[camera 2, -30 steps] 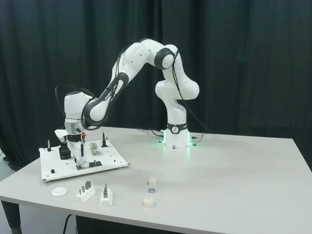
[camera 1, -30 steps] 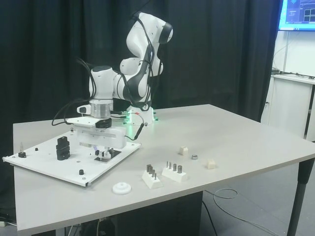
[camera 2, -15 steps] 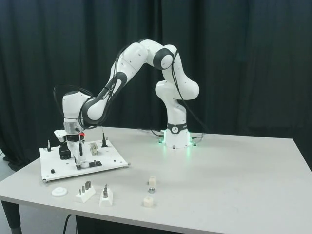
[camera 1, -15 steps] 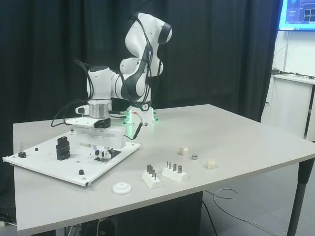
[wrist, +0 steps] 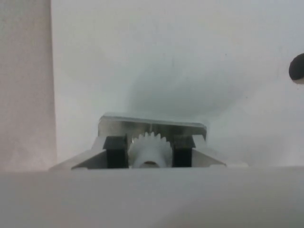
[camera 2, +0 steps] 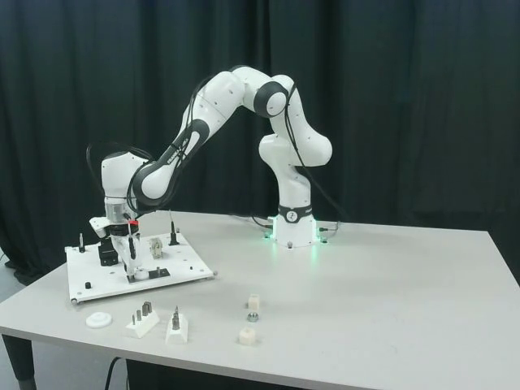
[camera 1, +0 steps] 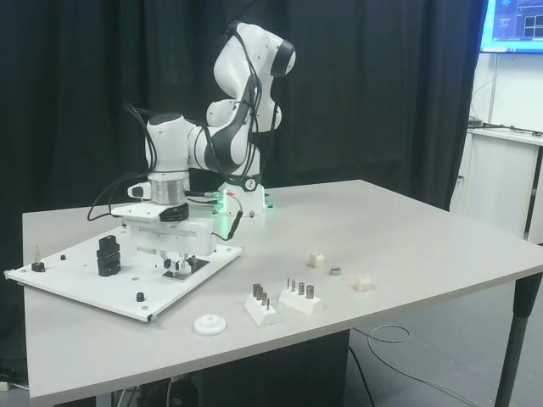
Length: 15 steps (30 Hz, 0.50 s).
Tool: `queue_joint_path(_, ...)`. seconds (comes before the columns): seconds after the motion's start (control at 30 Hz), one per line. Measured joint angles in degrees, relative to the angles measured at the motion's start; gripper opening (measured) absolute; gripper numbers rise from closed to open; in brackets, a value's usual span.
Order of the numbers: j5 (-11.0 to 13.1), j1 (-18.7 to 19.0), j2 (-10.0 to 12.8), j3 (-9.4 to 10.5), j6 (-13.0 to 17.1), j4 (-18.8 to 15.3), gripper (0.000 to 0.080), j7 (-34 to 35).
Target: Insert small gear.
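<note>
In the wrist view a small white gear (wrist: 150, 148) sits between my two black finger pads (wrist: 116, 151), which touch its sides. Behind it lies a grey metal plate (wrist: 152, 126) on the white board (wrist: 166, 57). In the room views my gripper (camera 1: 178, 259) (camera 2: 134, 272) points straight down, low over a black base with pegs (camera 1: 183, 270) on the white assembly board (camera 1: 76, 280) (camera 2: 188, 265). The room views are too distant to show the small gear itself.
A black block (camera 1: 108, 256) and small posts stand on the board. In front of it on the grey table lie a large white gear (camera 1: 209, 324), two white peg blocks (camera 1: 262, 307) (camera 1: 301, 297), two small cubes (camera 1: 316, 259) (camera 1: 364, 282) and a nut (camera 1: 336, 271).
The arm's wrist has shifted slightly to the left and a little upward over the board. The gripper stays over the black base.
</note>
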Motion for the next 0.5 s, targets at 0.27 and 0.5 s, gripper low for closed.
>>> queue_joint_path(0.27, -0.02, 0.03, -0.01, -0.02, -0.02, 0.00, 0.0196, 0.00)
queue_joint_path(0.5, -0.42, 0.10, -0.01, -0.03, -0.01, -0.01, 0.0196, -0.01)
